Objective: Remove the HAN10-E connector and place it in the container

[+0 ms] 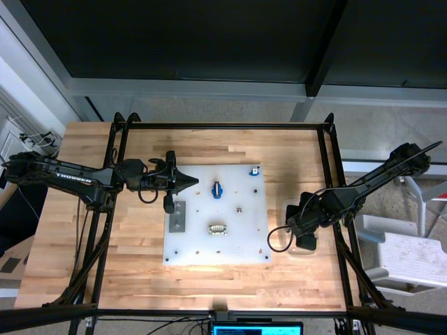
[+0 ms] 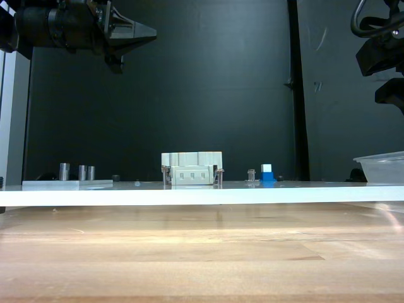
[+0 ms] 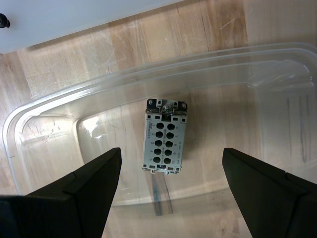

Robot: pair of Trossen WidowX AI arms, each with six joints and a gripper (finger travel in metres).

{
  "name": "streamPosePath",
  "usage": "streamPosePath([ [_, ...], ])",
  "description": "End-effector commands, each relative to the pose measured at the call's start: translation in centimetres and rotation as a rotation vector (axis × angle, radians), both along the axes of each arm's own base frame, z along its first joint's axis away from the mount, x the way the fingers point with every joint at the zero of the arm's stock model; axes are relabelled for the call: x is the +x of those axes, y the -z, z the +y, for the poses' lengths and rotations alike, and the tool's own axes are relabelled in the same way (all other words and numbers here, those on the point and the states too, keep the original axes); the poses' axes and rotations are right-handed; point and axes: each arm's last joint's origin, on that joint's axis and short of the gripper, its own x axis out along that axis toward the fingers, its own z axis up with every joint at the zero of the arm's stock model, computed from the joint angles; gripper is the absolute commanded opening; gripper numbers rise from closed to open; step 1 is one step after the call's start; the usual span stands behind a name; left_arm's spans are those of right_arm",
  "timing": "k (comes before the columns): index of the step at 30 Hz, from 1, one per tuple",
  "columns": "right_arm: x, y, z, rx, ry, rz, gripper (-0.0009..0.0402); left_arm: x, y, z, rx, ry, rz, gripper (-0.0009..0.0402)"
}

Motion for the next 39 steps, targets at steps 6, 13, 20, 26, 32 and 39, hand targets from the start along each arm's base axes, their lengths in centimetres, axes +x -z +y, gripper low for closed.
streamPosePath([
  [6,-0.02,0.08,0.01,0.000,-0.001,0.001,0.0287,0.01,-0.01,0.01,0.000,0.000,0.000,0.0000],
  [13,0.01,0.08,0.04,0.002,-0.002,-0.002,0.0287,0.01,-0.01,0.01,0.000,0.000,0.000,0.0000],
  [20,0.07,0.06,0.09,0.006,-0.002,-0.010,0.0287,0.01,-0.01,0.01,0.000,0.000,0.000,0.0000],
  [26,0.07,0.06,0.09,0.006,-0.002,-0.010,0.0287,0.01,-0.01,0.01,0.000,0.000,0.000,0.0000],
  [32,0.07,0.06,0.09,0.006,-0.002,-0.010,0.0287,0.01,-0.01,0.00,0.000,0.000,0.000,0.0000],
  [39,0.07,0.06,0.09,0.006,-0.002,-0.010,0.0287,0.01,-0.01,0.01,0.000,0.000,0.000,0.0000],
])
